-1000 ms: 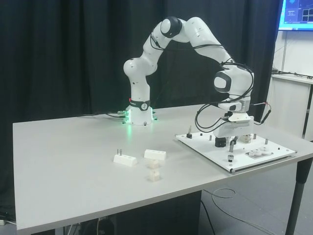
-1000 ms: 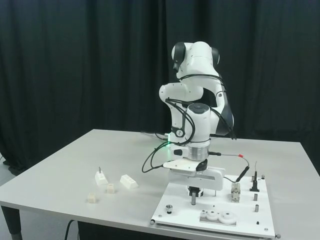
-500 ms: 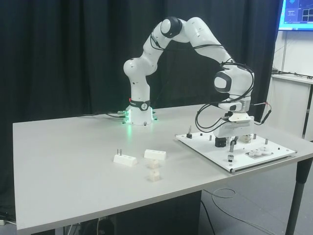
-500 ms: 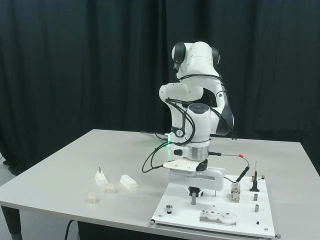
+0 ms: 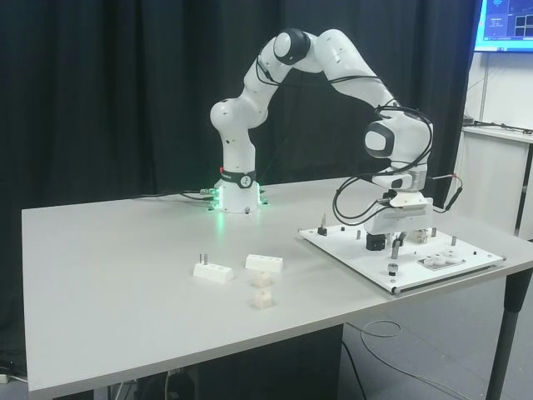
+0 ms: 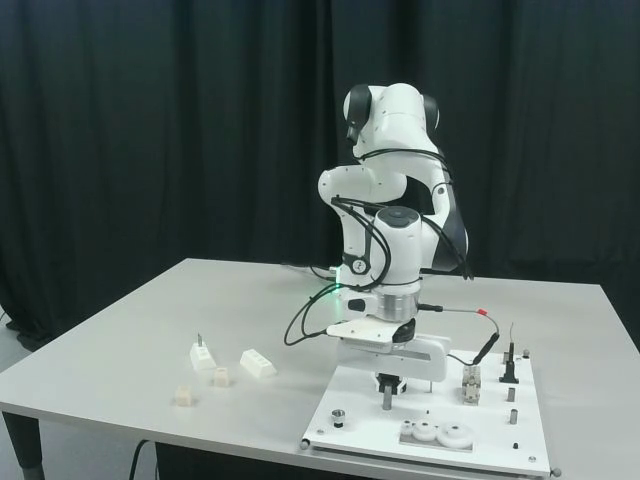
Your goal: Insert round peg 4.
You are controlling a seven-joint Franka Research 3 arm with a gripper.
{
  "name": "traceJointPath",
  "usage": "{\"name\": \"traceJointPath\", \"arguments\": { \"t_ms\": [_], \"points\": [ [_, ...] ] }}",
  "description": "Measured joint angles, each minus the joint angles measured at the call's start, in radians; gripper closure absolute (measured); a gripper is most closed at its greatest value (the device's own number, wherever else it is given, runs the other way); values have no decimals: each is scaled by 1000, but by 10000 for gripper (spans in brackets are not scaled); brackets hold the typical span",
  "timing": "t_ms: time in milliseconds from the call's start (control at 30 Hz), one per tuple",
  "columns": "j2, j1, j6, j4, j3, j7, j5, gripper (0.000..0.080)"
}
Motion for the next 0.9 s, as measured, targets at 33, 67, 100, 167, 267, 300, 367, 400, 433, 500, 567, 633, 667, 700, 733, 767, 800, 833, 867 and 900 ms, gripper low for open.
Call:
{"name": "traceJointPath", "arguments": {
  "t_ms": [33,67,100,167,267,300,367,400,433,500,567,633,667,700,733,767,800,833,867,900],
  "points": [
    [0,0,0,0,0,0,0,651],
    [0,0,0,0,0,0,0,651],
    [0,0,0,0,0,0,0,651],
    [0,0,0,0,0,0,0,651],
    [0,0,0,0,0,0,0,651],
    [0,0,0,0,0,0,0,651],
    [1,0,1,0,0,0,-2,651],
    [2,0,1,0,0,0,-2,651],
    [3,0,3,0,0,0,-2,651],
    [8,0,6,0,0,0,-2,651],
    [10,0,10,0,0,0,-2,651],
    [10,0,10,0,0,0,-2,651],
    [10,0,10,0,0,0,-2,651],
    [10,0,10,0,0,0,-2,651],
    [10,0,10,0,1,0,-2,651],
    [10,0,10,0,1,0,-2,651],
    [10,0,10,0,1,0,-2,651],
    [10,0,9,0,1,0,-2,651],
    [10,0,9,0,1,0,-2,651],
    [10,0,9,0,1,0,-2,651]
  ]
}}
